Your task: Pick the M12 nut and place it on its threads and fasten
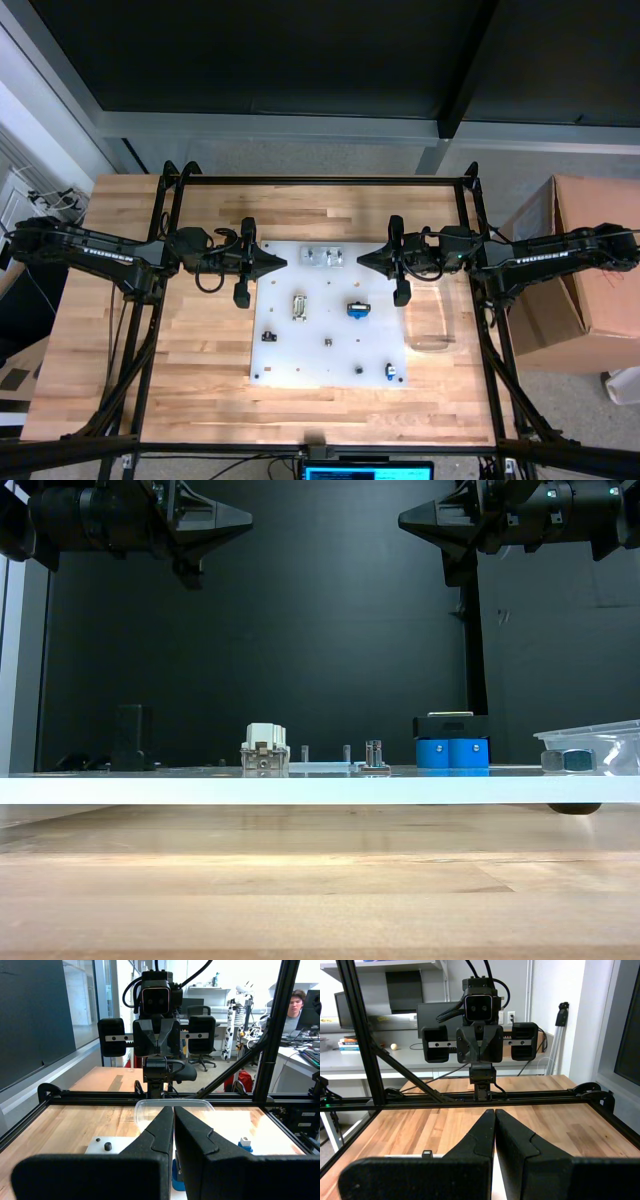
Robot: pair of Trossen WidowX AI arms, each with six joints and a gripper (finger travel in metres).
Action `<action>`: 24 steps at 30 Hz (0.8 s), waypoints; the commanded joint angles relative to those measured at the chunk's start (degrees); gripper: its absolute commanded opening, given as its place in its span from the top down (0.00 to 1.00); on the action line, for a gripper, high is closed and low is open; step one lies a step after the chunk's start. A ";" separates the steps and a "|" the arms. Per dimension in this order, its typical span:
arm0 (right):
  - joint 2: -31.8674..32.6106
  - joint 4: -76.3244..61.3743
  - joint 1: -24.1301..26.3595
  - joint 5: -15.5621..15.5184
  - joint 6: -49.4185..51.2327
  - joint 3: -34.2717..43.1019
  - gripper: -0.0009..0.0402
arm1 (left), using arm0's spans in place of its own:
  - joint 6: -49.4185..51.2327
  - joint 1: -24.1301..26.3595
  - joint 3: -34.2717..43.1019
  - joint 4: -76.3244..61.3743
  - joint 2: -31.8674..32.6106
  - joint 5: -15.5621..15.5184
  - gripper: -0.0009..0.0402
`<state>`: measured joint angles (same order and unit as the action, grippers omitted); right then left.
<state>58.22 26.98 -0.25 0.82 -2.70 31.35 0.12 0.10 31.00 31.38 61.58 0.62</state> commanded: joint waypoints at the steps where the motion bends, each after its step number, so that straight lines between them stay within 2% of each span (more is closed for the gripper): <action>1: 0.04 0.20 0.00 0.20 0.00 0.09 0.98 | -0.02 -0.02 0.02 0.02 0.02 0.00 0.98; 24: 0.02 -1.03 -0.02 0.13 0.13 0.07 0.98 | -0.02 -0.02 0.02 0.02 0.02 0.00 0.98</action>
<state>58.24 26.04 -0.25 0.95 -2.63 31.38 0.12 0.10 31.00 31.38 61.58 0.62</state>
